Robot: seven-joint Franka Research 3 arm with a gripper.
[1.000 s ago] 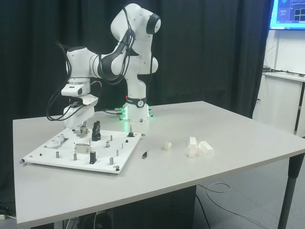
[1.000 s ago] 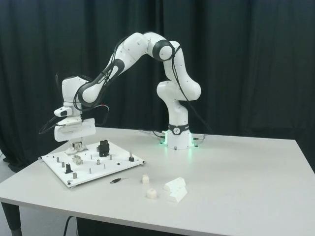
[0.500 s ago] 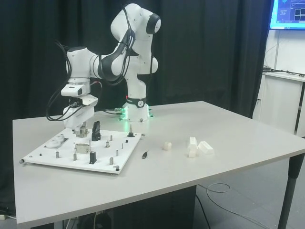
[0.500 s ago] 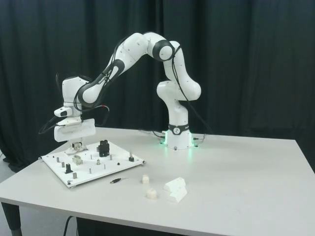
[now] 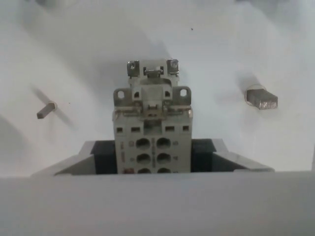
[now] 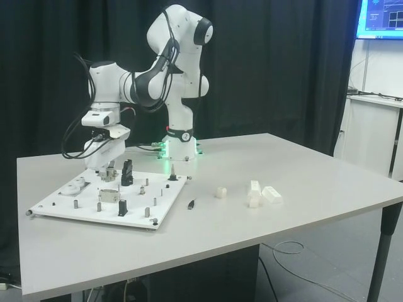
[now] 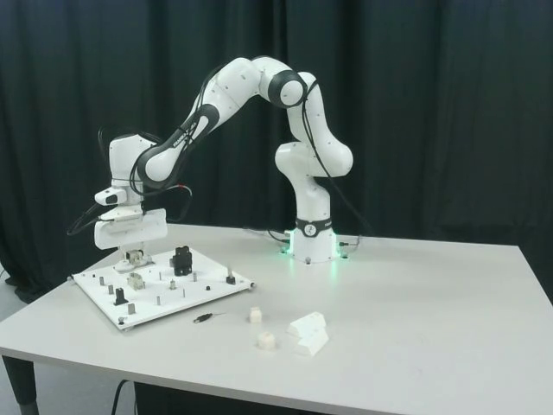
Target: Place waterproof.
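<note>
— From my screen the connector (image 5: 151,135) looks like matt grey plastic, with shiny metal clips at its far end.

— I read the board (image 6: 94,204) as smooth white, its pegs (image 5: 262,97) as dull metal. At my twelve o'clock hangs a black cloth curtain (image 7: 415,104).

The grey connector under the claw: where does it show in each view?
Wrist view: grey connector at centre, on the white board.
First room view: connector under the claw, beside the black block.
Second room view: connector under the claw; black block is the shared landmark.
</note>
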